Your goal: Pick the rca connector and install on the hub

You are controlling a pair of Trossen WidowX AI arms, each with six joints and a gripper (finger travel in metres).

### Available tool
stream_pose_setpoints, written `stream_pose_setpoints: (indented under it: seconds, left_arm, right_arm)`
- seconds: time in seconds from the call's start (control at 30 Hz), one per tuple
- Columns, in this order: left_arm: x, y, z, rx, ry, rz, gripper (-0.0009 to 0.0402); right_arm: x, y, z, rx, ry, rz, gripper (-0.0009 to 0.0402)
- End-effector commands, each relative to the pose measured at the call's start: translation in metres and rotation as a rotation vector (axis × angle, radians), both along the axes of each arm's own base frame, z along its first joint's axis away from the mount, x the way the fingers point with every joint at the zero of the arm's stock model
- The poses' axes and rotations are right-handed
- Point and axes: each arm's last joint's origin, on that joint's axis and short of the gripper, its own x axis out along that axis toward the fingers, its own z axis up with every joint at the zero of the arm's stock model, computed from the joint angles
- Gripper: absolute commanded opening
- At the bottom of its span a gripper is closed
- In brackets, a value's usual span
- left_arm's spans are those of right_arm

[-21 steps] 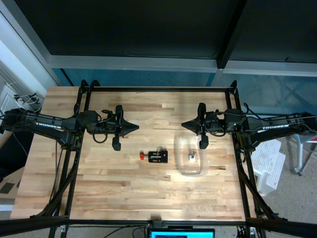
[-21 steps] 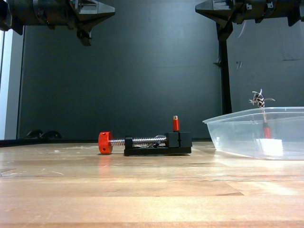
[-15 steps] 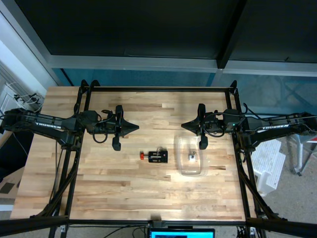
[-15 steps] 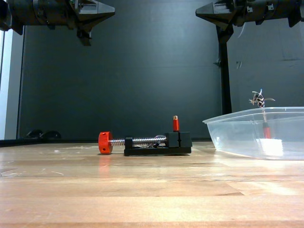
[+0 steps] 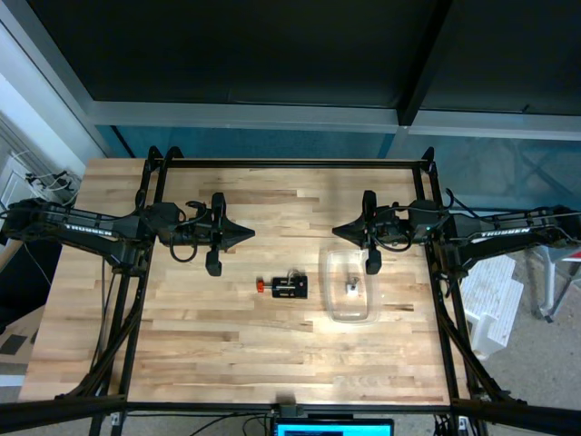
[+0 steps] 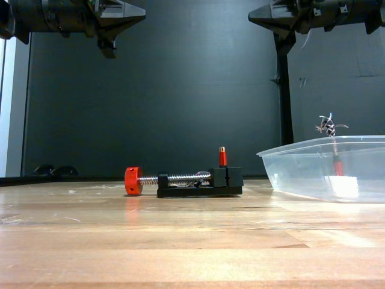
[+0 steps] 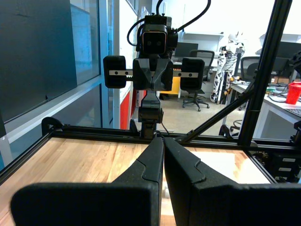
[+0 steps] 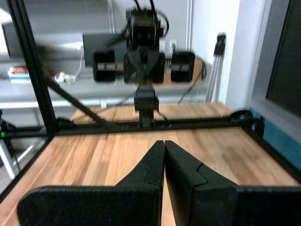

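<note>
Inside the clear tray [image 5: 363, 318], at three o'clock from the hub [image 5: 290, 288], the rca connector [image 5: 351, 289] is lying. It is looking tiny, rigid, likely light and slippery, best pinched across its body. The left hand [image 5: 245, 233], at eleven o'clock of the hub, and the right hand [image 5: 339, 231], at one o'clock, are hovering closed and empty. Since earlier, only the right hand is drifting, barely.
</note>
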Motion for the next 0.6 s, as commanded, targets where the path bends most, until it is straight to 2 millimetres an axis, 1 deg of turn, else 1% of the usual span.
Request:
stream_pose_setpoints:
  seconds: [0.03,0.27,0.6]
  left_arm:
    - [0.0,0.0,0.0,0.0,0.0,0.0,0.0]
    - [0.0,0.0,0.0,0.0,0.0,0.0,0.0]
    - [0.0,0.0,0.0,0.0,0.0,0.0,0.0]
  right_arm:
    - [-0.001,0.0,0.0,0.017,0.086,-0.002,0.0]
    - [-0.006,0.001,-0.006,0.048,0.3,-0.006,0.0]
    - [-0.014,0.005,-0.008,0.079,0.511,0.018,0.0]
